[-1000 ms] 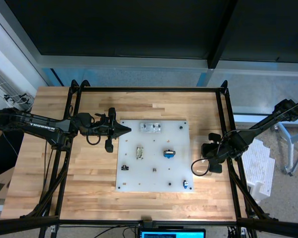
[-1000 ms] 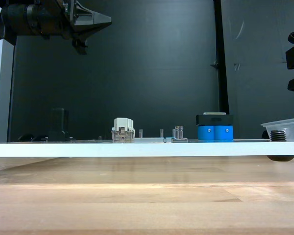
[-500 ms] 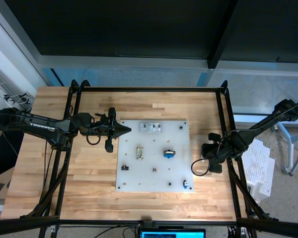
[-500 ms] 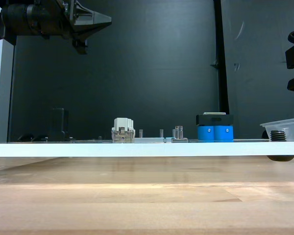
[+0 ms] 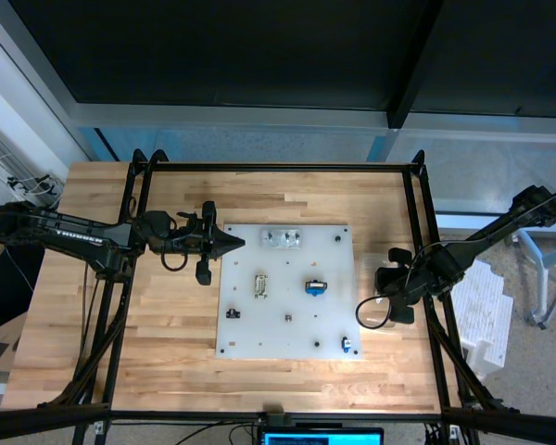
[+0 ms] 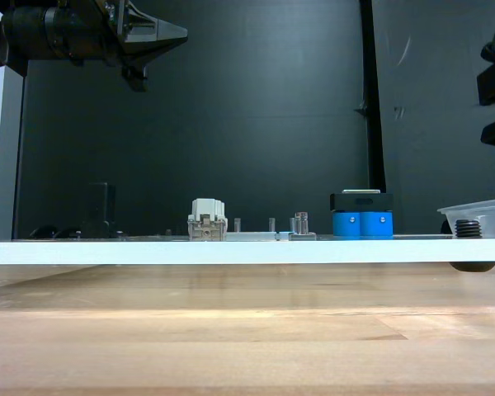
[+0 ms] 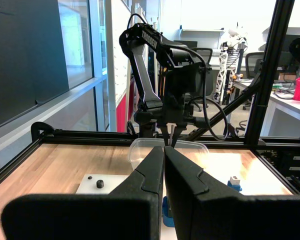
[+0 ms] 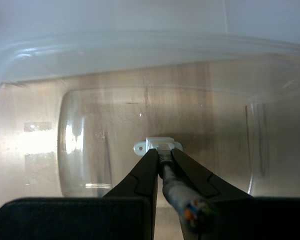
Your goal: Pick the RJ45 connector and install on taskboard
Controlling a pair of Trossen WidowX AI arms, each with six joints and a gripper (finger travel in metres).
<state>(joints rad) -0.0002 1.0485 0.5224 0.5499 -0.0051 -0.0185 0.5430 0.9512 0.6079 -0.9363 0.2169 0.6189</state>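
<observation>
The right pincer (image 8: 162, 151) is clamping the RJ45 connector (image 8: 174, 187) just above the clear tray (image 8: 140, 40), so the pick seems done, with the carry to the taskboard (image 5: 259, 334) beside it and the plugging-in yet to come, while the left pincer (image 7: 164, 150), closed together, is hovering high over the board's edge.

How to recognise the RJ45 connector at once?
Find the clear tray right of the taskboard, under the right gripper; the left gripper hovers at the board's left edge. The RJ45 connector is the greyish plug the right gripper pinches, not the white piece.
</observation>
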